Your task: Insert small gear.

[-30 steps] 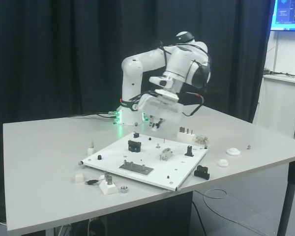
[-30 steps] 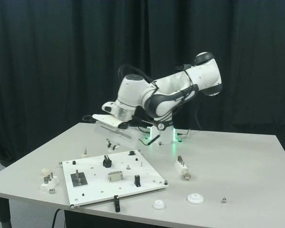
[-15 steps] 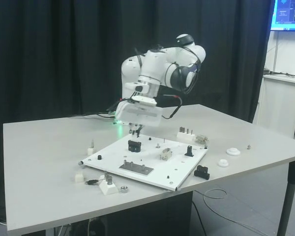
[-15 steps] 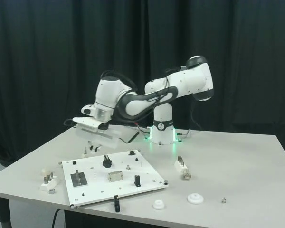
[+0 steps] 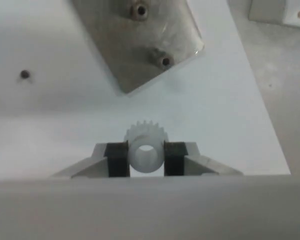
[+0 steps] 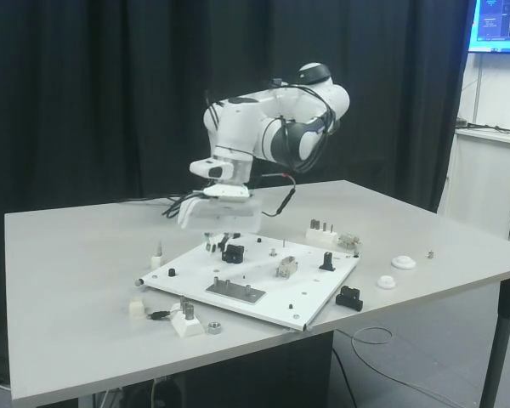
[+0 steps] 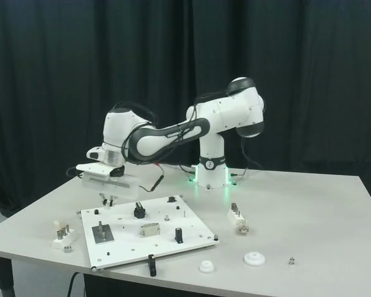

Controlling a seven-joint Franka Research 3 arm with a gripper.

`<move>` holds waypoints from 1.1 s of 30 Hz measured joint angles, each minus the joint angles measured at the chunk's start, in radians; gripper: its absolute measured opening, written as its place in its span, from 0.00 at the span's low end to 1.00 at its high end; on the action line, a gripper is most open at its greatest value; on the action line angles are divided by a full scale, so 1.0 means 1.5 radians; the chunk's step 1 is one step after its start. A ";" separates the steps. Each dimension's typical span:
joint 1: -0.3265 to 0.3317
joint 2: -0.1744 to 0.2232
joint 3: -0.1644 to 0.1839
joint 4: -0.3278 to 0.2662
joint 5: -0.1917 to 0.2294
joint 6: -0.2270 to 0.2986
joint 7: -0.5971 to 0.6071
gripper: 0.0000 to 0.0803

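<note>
Wrist view: the small white toothed gear (image 5: 147,148) is seen clamped between the two black finger pads (image 5: 117,159) of the gripper (image 5: 146,159), above the white assembly board (image 5: 65,115) near a grey metal plate (image 5: 140,37). In the second room view, the white arm (image 7: 173,130) is seen stretched out low from its base, with the gripper (image 7: 107,199) hanging over the board's (image 7: 191,238) far corner.

Arm (image 7: 173,130): white, stretched out low and sideways from its base, elbow raised.
Wrist (image 6: 225,157): bent downward, hand pointing at the table.
Gripper (image 5: 147,159): hanging above the white board, black finger pads pressed on either side of a small white gear (image 5: 147,145).
</note>
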State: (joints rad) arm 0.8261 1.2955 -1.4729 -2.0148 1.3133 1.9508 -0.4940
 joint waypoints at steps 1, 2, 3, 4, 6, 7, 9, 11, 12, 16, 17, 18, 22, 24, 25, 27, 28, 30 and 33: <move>-0.007 0.002 0.001 0.007 0.001 -0.005 0.000 0.18; -0.015 0.003 0.003 0.015 0.001 -0.010 0.000 0.18; -0.023 0.004 0.004 0.023 0.001 -0.015 0.000 0.18; -0.029 0.005 0.005 0.029 0.001 -0.019 0.000 0.18; -0.043 0.005 0.009 0.044 0.001 -0.026 0.000 0.18; -0.050 0.005 0.011 0.051 0.001 -0.030 0.000 0.18; -0.062 0.005 0.013 0.063 0.001 -0.040 0.000 0.18; -0.074 0.005 0.015 0.076 0.001 -0.050 0.000 0.18; -0.079 0.005 0.016 0.082 0.001 -0.054 0.000 0.18; -0.100 0.006 0.021 0.104 0.001 -0.070 0.001 0.18; -0.105 0.006 0.022 0.110 0.001 -0.074 0.002 0.18; -0.110 0.006 0.023 0.116 0.001 -0.077 0.003 0.18; -0.127 0.006 0.030 0.137 0.002 -0.087 0.009 0.18; -0.135 0.006 0.032 0.147 0.002 -0.092 0.013 0.18; -0.139 0.006 0.034 0.151 0.002 -0.094 0.015 0.18; -0.146 0.006 0.037 0.161 0.002 -0.097 0.019 0.18; -0.149 0.007 0.038 0.165 0.002 -0.099 0.022 0.18; -0.155 0.007 0.042 0.173 0.002 -0.101 0.027 0.18; -0.164 0.007 0.047 0.184 0.002 -0.103 0.031 0.18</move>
State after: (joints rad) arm 0.5804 1.3056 -1.4031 -1.7395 1.3160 1.7966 -0.4469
